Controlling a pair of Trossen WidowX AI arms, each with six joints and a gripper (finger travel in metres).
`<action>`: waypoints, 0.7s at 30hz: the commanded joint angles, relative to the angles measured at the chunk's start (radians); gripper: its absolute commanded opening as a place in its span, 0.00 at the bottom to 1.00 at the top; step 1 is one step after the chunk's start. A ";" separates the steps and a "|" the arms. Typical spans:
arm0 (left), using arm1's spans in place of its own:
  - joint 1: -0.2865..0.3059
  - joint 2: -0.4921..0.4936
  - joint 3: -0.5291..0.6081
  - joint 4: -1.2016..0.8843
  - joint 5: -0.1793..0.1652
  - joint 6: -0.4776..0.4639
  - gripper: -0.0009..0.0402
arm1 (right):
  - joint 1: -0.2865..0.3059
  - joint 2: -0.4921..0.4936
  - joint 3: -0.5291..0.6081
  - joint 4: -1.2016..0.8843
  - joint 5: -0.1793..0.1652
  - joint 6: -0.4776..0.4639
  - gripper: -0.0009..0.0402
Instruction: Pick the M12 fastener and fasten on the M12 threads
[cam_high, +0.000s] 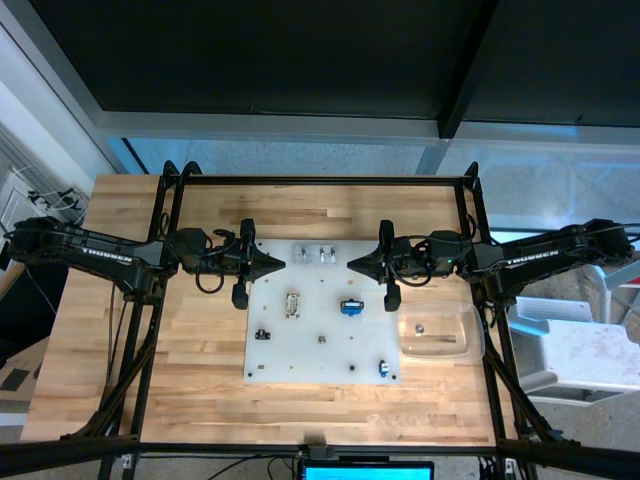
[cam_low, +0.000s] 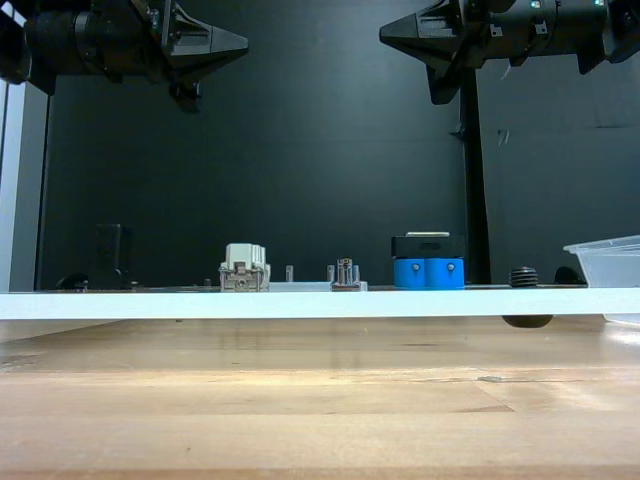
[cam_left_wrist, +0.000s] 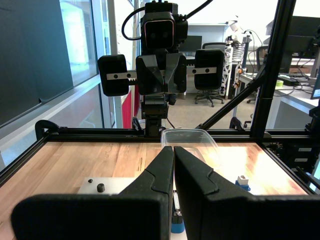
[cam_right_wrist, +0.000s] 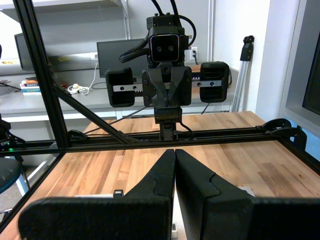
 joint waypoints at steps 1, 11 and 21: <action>0.001 0.000 0.000 0.000 0.000 0.000 0.02 | 0.000 0.000 0.000 -0.042 0.000 -0.002 0.02; 0.000 0.000 0.000 0.000 0.000 0.000 0.02 | 0.001 0.000 0.000 -0.047 -0.001 -0.003 0.02; 0.001 0.000 0.000 0.000 0.000 0.000 0.02 | 0.035 -0.011 0.164 -0.556 -0.001 -0.101 0.02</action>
